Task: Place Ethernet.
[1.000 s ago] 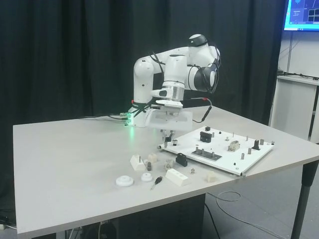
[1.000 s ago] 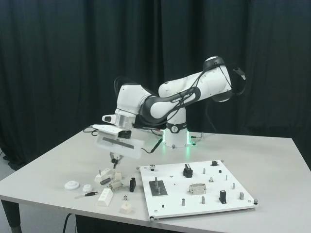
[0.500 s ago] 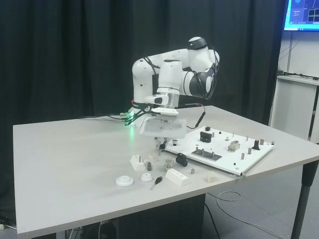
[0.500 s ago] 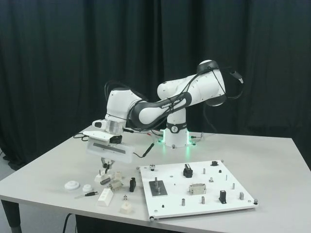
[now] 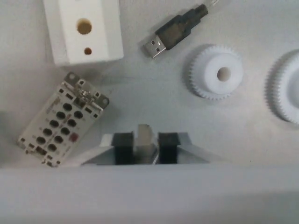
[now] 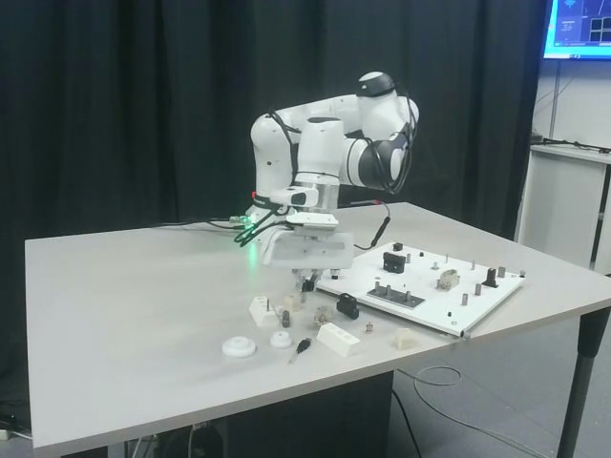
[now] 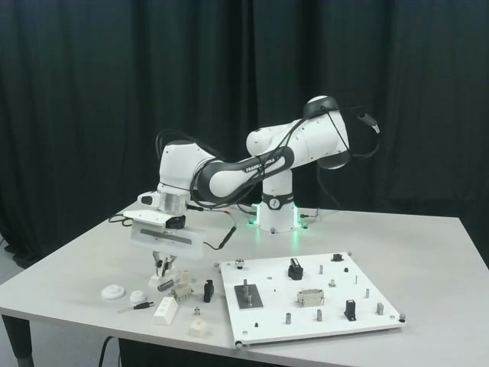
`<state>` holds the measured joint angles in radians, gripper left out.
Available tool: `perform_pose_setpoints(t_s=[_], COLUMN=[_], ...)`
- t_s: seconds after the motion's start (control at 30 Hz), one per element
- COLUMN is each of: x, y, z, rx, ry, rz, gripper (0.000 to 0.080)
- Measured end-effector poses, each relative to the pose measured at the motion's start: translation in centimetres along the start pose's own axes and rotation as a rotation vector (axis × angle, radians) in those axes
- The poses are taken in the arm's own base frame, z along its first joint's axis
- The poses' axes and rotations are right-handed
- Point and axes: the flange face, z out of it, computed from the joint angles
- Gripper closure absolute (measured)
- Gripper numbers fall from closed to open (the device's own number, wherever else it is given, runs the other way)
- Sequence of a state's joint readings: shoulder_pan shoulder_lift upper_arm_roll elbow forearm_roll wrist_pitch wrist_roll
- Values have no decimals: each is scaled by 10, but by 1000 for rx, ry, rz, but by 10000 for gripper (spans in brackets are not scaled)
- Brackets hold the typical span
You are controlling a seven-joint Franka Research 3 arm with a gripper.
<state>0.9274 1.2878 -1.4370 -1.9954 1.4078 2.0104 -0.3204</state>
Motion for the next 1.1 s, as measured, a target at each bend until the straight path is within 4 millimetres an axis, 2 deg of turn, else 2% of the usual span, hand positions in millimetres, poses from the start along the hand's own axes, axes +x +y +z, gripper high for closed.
perform_pose_setpoints(t_s=[0.1,0.13,0.3,0.33,0.6,0.63,1.1], x=[2,3,6,7,10,11,14], y=[1,1,1,1,2,2,2], z=[0,0,0,0,-1,-1,-4], rx=[2,3,6,7,8,9,12], ry=[-2,-3,-6,-6,-3,-3,1], rz=[2,2,4,5,7,7,8], gripper=[731,535,535,195,195,13,3])
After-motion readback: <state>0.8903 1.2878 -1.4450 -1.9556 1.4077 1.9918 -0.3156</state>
